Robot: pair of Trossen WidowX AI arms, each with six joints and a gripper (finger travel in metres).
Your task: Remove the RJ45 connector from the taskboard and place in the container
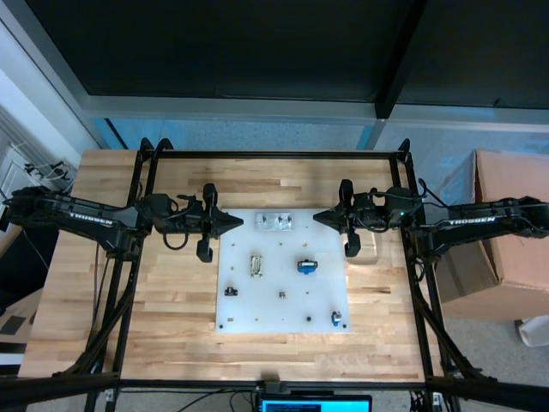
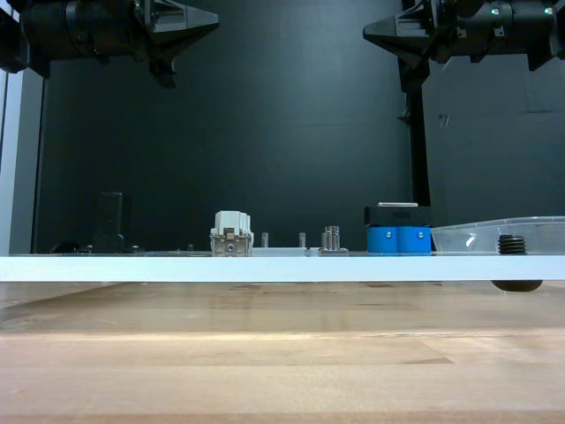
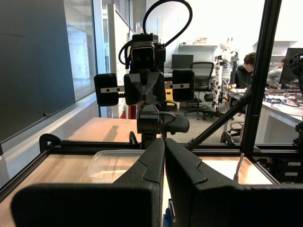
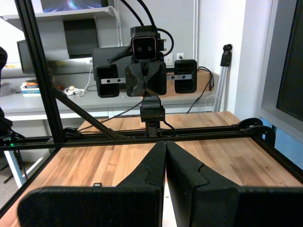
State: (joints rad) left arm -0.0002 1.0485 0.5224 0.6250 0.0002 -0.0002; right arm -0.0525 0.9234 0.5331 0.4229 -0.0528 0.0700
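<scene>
Nearest the low view's lens runs the pale wooden table top (image 2: 282, 353), and on it lies the flat white taskboard (image 2: 265, 267). What appears to be the RJ45 connector (image 2: 231, 237), a small grey-white block, stands upright in its seat on that board. It is far below the left gripper (image 2: 208, 18) and a little inboard of its tip. The right gripper (image 2: 374, 34) hangs equally high. The clear plastic container (image 2: 481, 234) lies far beneath it, outboard of its tip.

In the high view the connector (image 1: 256, 264) sits near the left gripper (image 1: 235, 223), just past its tip toward the table's near edge. It is well apart from the right gripper (image 1: 321, 217). The container (image 1: 367, 251) lies under the right gripper's wrist.

The left wrist view shows the left gripper's fingers (image 3: 150, 161) pressed together on nothing, with the container (image 3: 113, 163) ahead of them. The right wrist view shows the right gripper's fingers (image 4: 154, 163) likewise clenched and empty.

The step in hand seems to be the approach, and the left gripper looks better placed for it. It should part its fingers before descending and drop squarely over the connector. The pads should seat on two opposite flat sides, then pull straight up along the seat rather than levering, since a tilted pull may jam the connector. The carry then crosses the board toward the right gripper's side.
</scene>
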